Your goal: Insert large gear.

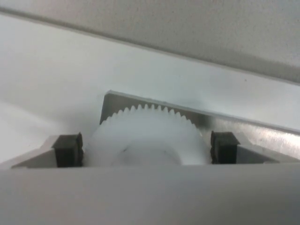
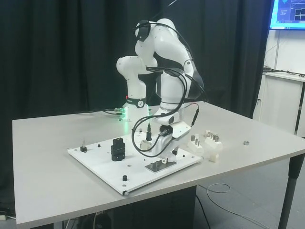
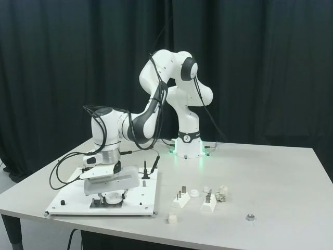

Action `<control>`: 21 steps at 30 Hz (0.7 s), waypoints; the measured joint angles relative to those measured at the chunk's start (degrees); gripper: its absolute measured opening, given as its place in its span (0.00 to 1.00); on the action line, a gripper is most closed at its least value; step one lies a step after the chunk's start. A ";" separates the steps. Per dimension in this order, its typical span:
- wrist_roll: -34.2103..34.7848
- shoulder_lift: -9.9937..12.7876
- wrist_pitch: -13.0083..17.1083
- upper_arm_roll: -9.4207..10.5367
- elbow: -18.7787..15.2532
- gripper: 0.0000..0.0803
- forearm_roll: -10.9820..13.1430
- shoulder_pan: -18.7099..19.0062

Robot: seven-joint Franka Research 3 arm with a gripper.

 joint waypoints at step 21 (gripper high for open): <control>0.28 0.01 -1.09 -0.67 -0.05 0.74 2.54 -0.12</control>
